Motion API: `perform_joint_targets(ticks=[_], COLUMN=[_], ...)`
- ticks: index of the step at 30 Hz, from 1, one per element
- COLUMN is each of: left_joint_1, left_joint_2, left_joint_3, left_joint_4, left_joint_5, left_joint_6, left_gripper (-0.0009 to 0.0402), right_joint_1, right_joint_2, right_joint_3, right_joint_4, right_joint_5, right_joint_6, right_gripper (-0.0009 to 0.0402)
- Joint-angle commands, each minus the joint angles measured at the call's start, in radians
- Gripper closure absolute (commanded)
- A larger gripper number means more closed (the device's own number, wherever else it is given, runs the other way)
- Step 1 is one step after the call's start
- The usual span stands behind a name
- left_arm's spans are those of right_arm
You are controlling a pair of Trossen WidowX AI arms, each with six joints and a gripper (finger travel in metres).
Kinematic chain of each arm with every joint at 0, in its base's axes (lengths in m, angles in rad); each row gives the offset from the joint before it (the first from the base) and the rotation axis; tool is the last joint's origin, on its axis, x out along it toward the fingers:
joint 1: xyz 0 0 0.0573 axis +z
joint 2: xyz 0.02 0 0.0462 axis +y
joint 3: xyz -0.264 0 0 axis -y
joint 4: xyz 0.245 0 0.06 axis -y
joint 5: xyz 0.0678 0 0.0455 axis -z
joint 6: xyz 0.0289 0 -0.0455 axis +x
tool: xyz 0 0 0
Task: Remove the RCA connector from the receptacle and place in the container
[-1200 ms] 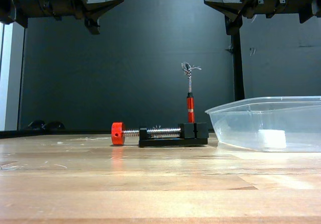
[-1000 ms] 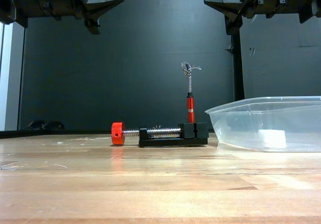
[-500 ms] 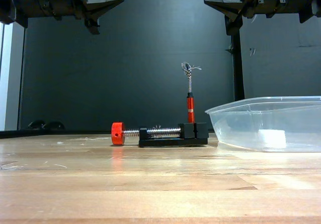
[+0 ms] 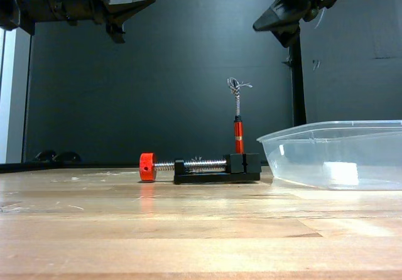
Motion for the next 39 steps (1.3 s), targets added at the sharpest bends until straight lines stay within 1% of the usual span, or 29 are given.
perform_joint_targets(ticks=[1, 3, 5, 9, 10, 12, 14, 16, 21, 24, 25, 28, 35, 39], left_joint_1=[0.000, 0.000, 0.000, 0.000, 0.000, 0.000, 0.000, 0.000, 0.000, 0.000, 0.000, 0.000, 0.000, 0.000], left_joint_2=[0.000, 0.000, 0.000, 0.000, 0.000, 0.000, 0.000, 0.000, 0.000, 0.000, 0.000, 0.000, 0.000, 0.000], left_joint_3=[0.000, 0.000, 0.000, 0.000, 0.000, 0.000, 0.000, 0.000, 0.000, 0.000, 0.000, 0.000, 0.000, 0.000], left_joint_4=[0.000, 0.000, 0.000, 0.000, 0.000, 0.000, 0.000, 0.000, 0.000, 0.000, 0.000, 0.000, 0.000, 0.000], left_joint_5=[0.000, 0.000, 0.000, 0.000, 0.000, 0.000, 0.000, 0.000, 0.000, 0.000, 0.000, 0.000, 0.000, 0.000], left_joint_6=[0.000, 0.000, 0.000, 0.000, 0.000, 0.000, 0.000, 0.000, 0.000, 0.000, 0.000, 0.000, 0.000, 0.000], left_gripper=[0.0393, 0.0393, 0.0393, 0.0393, 0.0393, 0.0393, 0.0393, 0.0393, 0.0393, 0.0393, 0.0393, 0.0393, 0.0393, 0.0393], right_joint_1=[0.011, 0.021, 0.030, 0.049, 0.054, 0.065, 0.073, 0.082, 0.099, 0.113, 0.116, 0.121, 0.126, 0.129], right_joint_2=[0.076, 0.119, 0.164, 0.240, 0.260, 0.294, 0.325, 0.359, 0.430, 0.468, 0.480, 0.509, 0.544, 0.579], right_joint_3=[0.080, 0.124, 0.164, 0.235, 0.251, 0.282, 0.311, 0.340, 0.396, 0.421, 0.426, 0.431, 0.430, 0.430], right_joint_4=[-0.122, -0.182, -0.235, -0.329, -0.349, -0.387, -0.427, -0.458, -0.497, -0.501, -0.501, -0.501, -0.496, -0.482], right_joint_5=[0.000, 0.008, 0.025, 0.027, 0.032, 0.056, 0.069, 0.075, 0.076, 0.076, 0.077, 0.104, 0.103, 0.103], right_joint_6=[-0.014, -0.021, -0.026, -0.031, -0.031, -0.031, -0.030, -0.026, -0.014, -0.014, -0.013, 0.011, 0.061, 0.070], right_gripper=[0.0393, 0.0393, 0.0393, 0.0393, 0.0393, 0.0393, 0.0393, 0.0393, 0.0393, 0.0385, 0.0380, 0.0353, 0.0262, 0.0222])
